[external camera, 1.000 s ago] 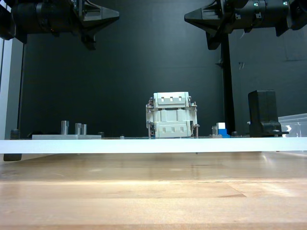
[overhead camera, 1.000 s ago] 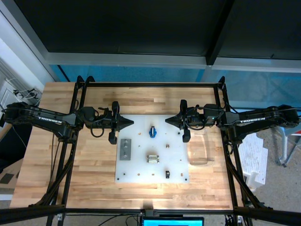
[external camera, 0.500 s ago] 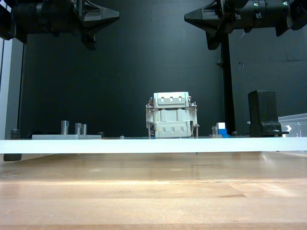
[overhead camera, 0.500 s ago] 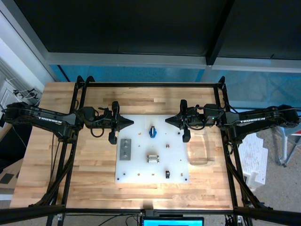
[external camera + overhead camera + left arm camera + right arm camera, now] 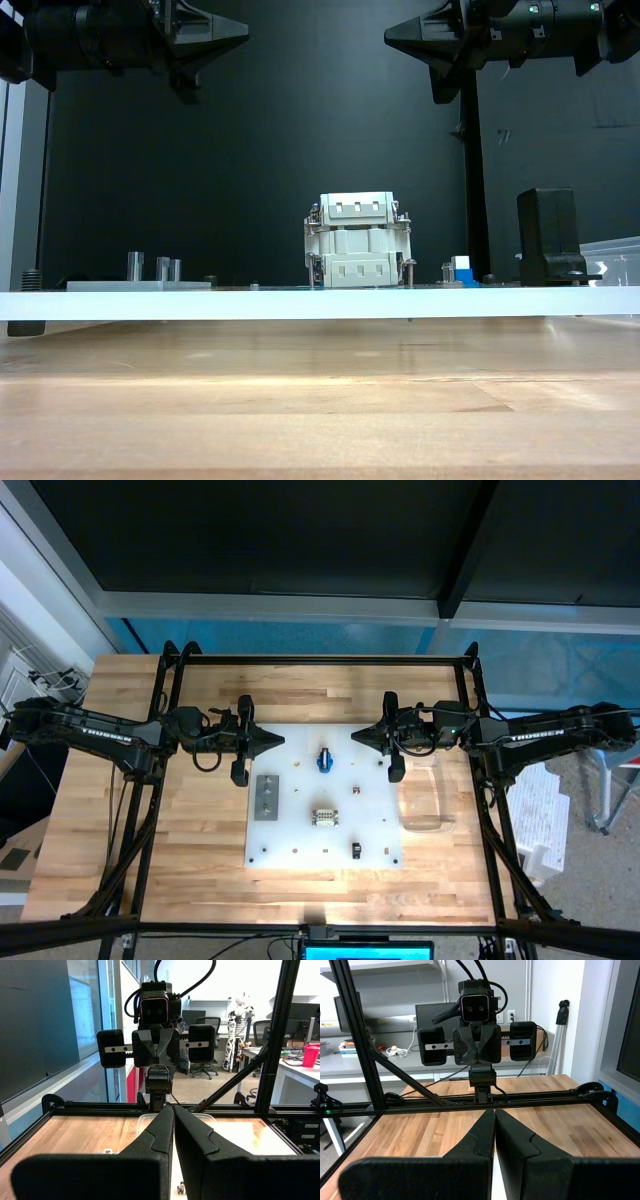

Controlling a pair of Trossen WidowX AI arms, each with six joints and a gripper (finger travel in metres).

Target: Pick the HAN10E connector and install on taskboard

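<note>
The pale grey-beige HAN10E connector (image 5: pixel 323 818) (image 5: pixel 358 243) stands upright on the white taskboard (image 5: pixel 290 850) (image 5: pixel 200 303), near its middle. My left gripper (image 5: pixel 280 741) (image 5: pixel 243 34) (image 5: pixel 173 1108) hovers high over the board's back left corner, shut and empty. My right gripper (image 5: pixel 355 736) (image 5: pixel 390 38) (image 5: pixel 494 1111) hovers high over the board's back right part, also shut and empty. The two point at each other, well above and behind the connector.
On the board sit a grey three-hole metal block (image 5: pixel 267 797), a blue fitting (image 5: pixel 324 759) and a small black part (image 5: pixel 357 851) (image 5: pixel 548 238). A clear plastic tray (image 5: pixel 423 798) lies right of the board. A black frame (image 5: pixel 320 660) surrounds the wooden table.
</note>
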